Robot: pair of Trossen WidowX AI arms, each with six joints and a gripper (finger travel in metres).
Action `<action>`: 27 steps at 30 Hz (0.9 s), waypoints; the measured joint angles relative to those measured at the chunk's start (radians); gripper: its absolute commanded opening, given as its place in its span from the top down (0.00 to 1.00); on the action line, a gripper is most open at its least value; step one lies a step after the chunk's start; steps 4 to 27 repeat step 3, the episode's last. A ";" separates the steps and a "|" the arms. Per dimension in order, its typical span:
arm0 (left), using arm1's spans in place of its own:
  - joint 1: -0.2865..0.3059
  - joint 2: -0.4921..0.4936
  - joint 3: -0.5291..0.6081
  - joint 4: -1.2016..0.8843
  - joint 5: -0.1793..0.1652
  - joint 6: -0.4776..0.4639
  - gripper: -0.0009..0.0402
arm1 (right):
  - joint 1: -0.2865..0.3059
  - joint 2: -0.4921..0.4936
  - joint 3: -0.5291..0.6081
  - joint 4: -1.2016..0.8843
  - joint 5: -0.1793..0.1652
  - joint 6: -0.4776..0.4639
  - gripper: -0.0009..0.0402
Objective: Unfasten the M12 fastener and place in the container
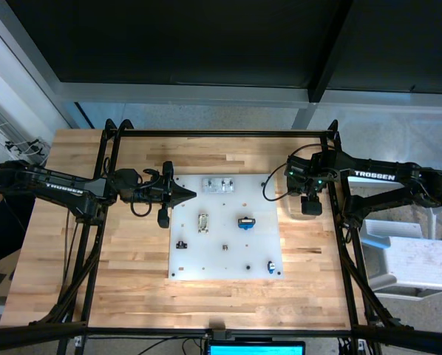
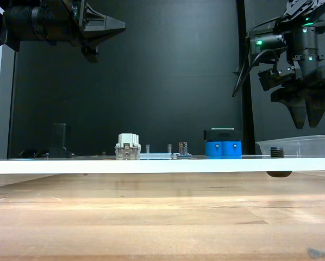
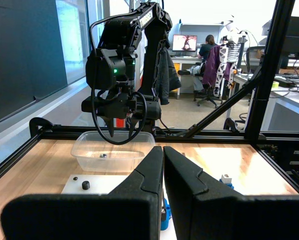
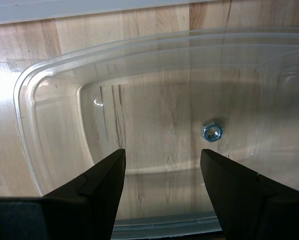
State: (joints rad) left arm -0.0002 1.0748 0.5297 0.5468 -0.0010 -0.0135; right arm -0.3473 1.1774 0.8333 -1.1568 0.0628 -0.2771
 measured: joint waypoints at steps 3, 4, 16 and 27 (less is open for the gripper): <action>0.000 0.000 0.000 0.000 0.000 0.000 0.98 | 0.000 0.000 0.000 -0.003 0.000 0.000 0.47; 0.000 0.000 0.000 0.000 0.000 0.000 0.98 | 0.000 0.000 0.000 -0.003 0.000 0.000 0.47; 0.000 0.000 0.000 0.000 0.000 0.000 0.98 | 0.000 0.000 0.000 -0.003 0.000 0.000 0.47; 0.000 0.000 0.000 0.000 0.000 0.000 0.98 | 0.000 0.000 0.000 -0.003 0.000 0.000 0.47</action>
